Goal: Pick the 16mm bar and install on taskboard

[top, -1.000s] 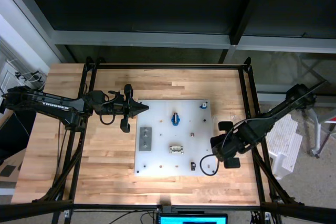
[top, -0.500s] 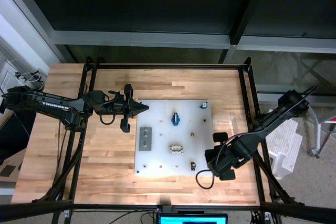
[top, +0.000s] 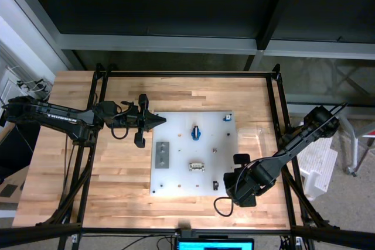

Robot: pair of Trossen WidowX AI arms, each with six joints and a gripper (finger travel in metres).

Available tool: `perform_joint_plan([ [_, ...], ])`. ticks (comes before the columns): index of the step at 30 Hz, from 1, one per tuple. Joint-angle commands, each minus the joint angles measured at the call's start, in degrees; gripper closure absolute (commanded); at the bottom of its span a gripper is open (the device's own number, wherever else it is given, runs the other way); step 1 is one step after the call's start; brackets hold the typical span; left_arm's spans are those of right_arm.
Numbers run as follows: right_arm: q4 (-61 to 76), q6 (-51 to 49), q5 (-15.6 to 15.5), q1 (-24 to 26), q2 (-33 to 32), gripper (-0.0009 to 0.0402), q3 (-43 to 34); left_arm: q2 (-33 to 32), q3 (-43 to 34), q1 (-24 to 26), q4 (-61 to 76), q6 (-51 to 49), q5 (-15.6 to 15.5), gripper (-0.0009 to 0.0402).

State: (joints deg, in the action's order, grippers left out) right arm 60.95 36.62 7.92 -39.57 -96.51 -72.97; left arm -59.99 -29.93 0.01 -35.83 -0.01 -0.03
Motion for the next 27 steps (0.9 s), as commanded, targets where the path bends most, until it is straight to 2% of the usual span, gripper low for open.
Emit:
perform_joint_plan([
  [1, -0.3, 1.1, 0.0, -0.3, -0.6, 0.0389, 0.1, 0.0, 0.0, 0.0, 0.0, 0.0, 0.0, 0.0393],
  [27, -3.0, 2.1, 0.0, -1.0, -2.4, 0.0389, 0.0, 0.0, 0.0, 0.0, 0.0, 0.0, 0.0, 0.0393],
])
